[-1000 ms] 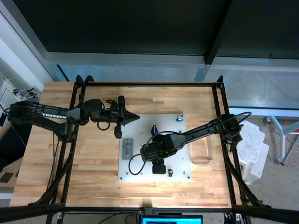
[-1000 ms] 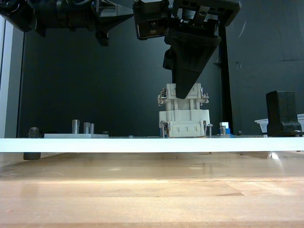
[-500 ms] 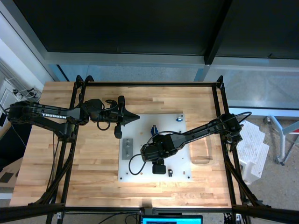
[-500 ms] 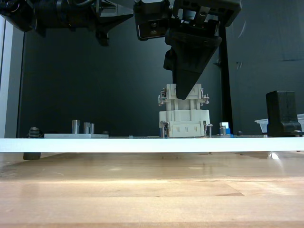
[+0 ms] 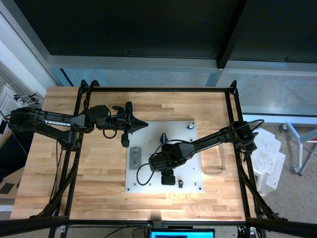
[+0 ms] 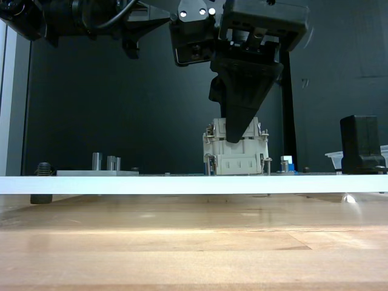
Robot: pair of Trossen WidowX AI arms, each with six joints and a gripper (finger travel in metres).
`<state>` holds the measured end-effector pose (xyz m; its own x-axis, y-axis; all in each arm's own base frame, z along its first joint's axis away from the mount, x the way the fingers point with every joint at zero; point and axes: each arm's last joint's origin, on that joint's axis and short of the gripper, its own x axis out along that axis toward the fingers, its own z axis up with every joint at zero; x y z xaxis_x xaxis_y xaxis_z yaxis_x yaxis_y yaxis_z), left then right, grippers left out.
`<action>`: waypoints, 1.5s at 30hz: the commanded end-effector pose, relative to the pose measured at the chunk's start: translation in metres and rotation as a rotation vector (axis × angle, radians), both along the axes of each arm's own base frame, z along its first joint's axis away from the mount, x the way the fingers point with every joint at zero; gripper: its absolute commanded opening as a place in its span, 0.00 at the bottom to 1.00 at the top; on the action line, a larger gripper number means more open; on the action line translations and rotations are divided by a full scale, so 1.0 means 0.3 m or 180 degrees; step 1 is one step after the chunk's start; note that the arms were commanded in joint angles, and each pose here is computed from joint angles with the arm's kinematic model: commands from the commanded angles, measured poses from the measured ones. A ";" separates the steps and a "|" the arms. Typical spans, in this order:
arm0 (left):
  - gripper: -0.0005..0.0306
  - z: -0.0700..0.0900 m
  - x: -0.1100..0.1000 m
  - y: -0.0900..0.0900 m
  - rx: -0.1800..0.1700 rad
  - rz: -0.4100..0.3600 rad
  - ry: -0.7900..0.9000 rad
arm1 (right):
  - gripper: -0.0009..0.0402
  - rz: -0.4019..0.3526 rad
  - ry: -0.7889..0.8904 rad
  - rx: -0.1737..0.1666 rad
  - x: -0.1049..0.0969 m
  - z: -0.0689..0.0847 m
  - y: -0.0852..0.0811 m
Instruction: Pick the HAN10E connector and install on the hub
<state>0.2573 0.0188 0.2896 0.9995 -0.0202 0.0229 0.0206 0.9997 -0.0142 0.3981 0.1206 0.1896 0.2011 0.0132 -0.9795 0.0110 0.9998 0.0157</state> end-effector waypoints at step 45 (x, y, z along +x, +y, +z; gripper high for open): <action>0.02 0.000 0.000 0.000 0.0000 0.0001 -0.0001 | 0.05 -0.0003 0.0045 -0.0059 -0.020 -0.080 -0.005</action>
